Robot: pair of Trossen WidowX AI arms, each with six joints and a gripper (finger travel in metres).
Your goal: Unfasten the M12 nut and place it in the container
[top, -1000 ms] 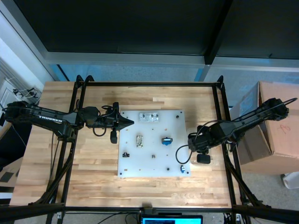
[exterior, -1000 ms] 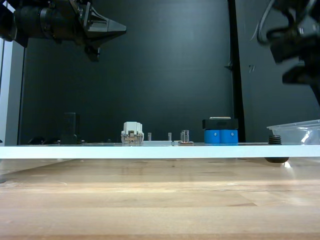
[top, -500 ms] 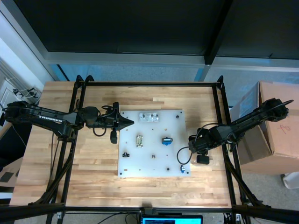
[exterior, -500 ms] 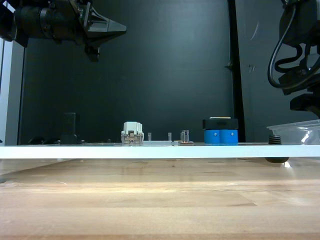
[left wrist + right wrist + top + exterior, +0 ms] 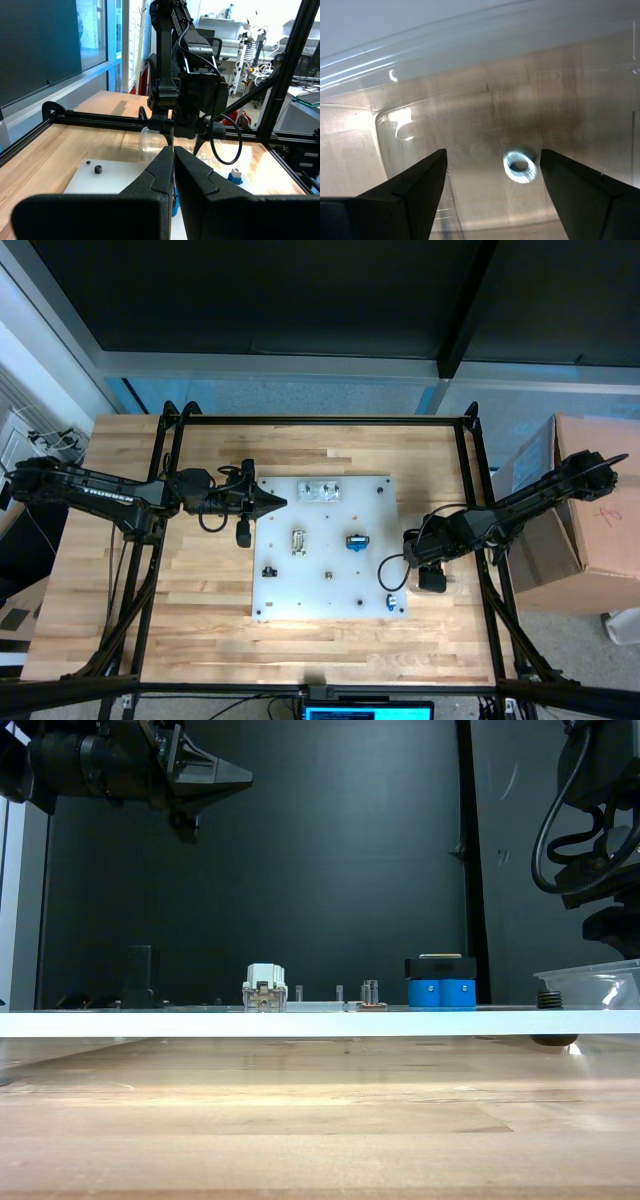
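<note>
1. Right wrist view: the right gripper (image 5: 492, 152) has its fingers spread wide, pinching nothing, and points down into the clear container (image 5: 445, 37).
2. The M12 nut (image 5: 520, 166), a small silver ring, lies flat and free on the container's floor between the two fingers, touching neither. On this evidence it appears to have been released where the task wants it.
3. In the high view this gripper sits right of centre in the frame, just off the right edge of the white board (image 5: 300, 610) and over the container. The nut is too small to make out there.
4. In the low view the black stud (image 5: 547, 1001), at the lower right of the frame, shows bare ribs with no nut on top, consistent with item 2. The container's rim rises just behind it.
5. The left gripper (image 5: 173, 150) has its fingers pressed together on nothing. In the high view it hangs left of centre, its tip above the board's left edge, well apart from stud and container. It is probably parked there to leave the right arm room.
6. A blue block (image 5: 439, 992) and a white connector (image 5: 265, 992) stand mid-board, away from both grippers.
7. Assessment: placement looks complete. What remains is lifting the right gripper straight out, its spread fingers clear of the container walls so the container is not dragged.
</note>
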